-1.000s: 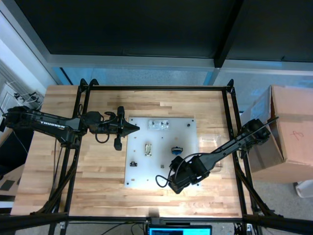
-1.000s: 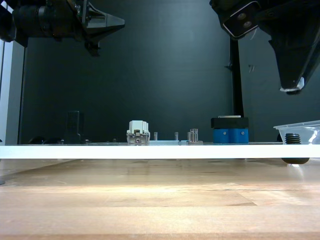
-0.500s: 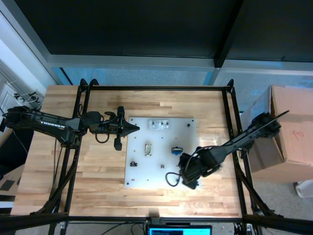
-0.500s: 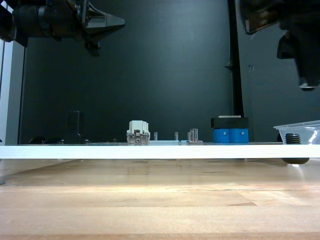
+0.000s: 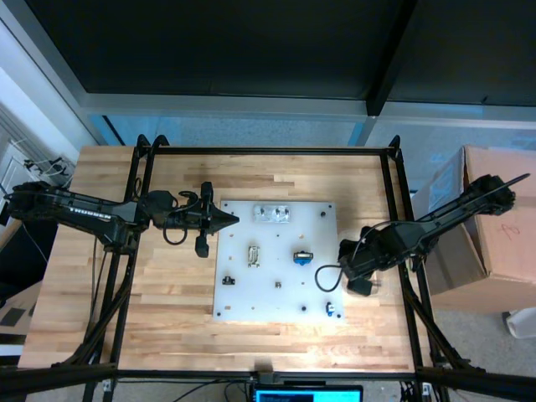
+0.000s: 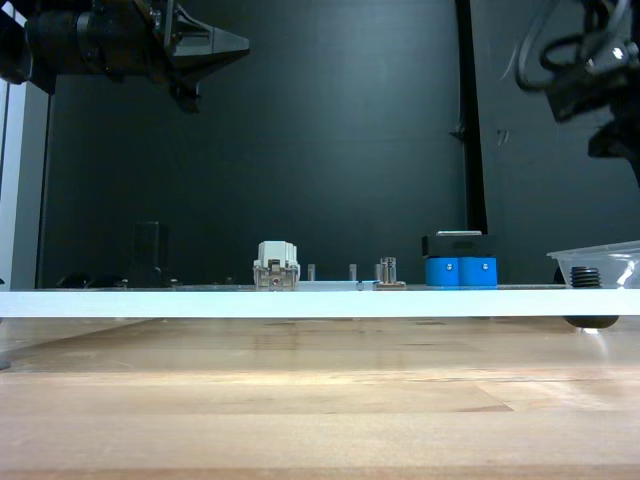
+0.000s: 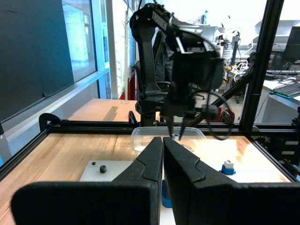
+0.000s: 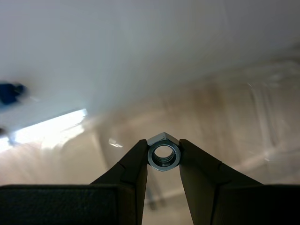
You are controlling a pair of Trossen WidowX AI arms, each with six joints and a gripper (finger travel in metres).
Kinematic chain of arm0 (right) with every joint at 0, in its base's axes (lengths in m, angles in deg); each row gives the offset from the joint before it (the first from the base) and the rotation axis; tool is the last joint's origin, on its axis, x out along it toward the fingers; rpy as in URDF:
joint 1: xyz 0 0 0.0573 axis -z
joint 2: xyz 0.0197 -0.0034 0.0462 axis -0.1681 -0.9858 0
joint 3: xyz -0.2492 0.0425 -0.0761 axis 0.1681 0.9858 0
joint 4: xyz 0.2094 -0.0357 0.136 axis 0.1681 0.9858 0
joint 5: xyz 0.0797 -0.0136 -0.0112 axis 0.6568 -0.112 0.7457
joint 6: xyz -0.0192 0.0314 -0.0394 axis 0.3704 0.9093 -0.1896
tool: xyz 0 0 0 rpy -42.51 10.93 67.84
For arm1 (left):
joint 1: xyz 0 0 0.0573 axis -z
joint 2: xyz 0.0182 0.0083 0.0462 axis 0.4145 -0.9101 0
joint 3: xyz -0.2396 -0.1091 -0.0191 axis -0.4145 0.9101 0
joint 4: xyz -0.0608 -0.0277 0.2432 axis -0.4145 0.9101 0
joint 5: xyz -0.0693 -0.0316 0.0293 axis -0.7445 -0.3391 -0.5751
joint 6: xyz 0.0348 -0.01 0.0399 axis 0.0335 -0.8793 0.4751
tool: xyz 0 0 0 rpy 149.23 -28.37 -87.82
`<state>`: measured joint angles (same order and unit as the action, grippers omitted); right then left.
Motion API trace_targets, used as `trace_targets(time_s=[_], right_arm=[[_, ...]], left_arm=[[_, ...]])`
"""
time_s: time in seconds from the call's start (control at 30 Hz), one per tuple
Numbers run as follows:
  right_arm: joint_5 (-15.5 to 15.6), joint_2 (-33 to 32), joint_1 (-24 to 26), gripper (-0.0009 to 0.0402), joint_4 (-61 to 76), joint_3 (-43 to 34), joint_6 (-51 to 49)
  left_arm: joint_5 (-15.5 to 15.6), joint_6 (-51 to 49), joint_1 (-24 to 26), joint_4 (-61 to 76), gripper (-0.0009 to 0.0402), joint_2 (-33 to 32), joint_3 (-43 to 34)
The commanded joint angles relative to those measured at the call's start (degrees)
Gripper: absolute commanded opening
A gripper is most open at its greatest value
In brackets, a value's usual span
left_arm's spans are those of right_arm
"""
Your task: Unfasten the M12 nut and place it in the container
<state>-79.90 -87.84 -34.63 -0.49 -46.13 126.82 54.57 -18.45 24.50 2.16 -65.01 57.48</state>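
Note:
My right gripper [image 8: 163, 149] is shut on the small silver nut [image 8: 163, 156], which sits hole-on between the two fingertips. In the high view this gripper [image 5: 362, 285] hangs at the board's right edge, over the near part of the clear container [image 5: 368, 236]. The left wrist view shows it hovering above the container [image 7: 140, 140], clear of its rim. In the low view the black ribbed stud [image 6: 586, 276] stands bare with its ribs showing. My left gripper [image 5: 230, 219] is shut on nothing and held high over the board's left edge.
The white board [image 5: 239, 289] carries a blue block [image 5: 301, 257], a grey connector [image 5: 253, 255] and a silver post [image 6: 386, 270]. A cardboard box [image 5: 494, 234] stands off the table's right side. Black frame rails run along the table edges.
The right gripper has swung from the board's near right edge to the right and away, reaching the container with the nut in it. The left arm has not moved.

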Motion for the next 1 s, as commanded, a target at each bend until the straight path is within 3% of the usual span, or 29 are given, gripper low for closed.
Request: trace_targets(time_s=[0.03, 0.4, 0.73, 0.83, 1.0], right_arm=[[0.0, 3.1, 0.6, 0.0012, -0.3, 4.2, -1.6], [0.1, 5.0, 0.6, 0.0012, -7.5, 13.0, -2.3], [0.0, 5.0, 0.6, 0.0015, -8.5, 14.1, -2.3], [1.5, 5.0, 0.6, 0.0044, -8.6, 14.1, -2.3], [1.8, 5.0, 0.5, 0.0133, -8.6, 14.1, -2.3]], left_arm=[[0.0, 0.0, 0.0, 0.0, 0.0, 0.0, 0.0], [0.0, 0.0, 0.0, 0.0, 0.0, 0.0, 0.0], [0.0, 0.0, 0.0, 0.0, 0.0, 0.0, 0.0], [0.0, 0.0, 0.0, 0.0, 0.0, 0.0, 0.0], [0.0, 0.0, 0.0, 0.0, 0.0, 0.0, 0.0]])
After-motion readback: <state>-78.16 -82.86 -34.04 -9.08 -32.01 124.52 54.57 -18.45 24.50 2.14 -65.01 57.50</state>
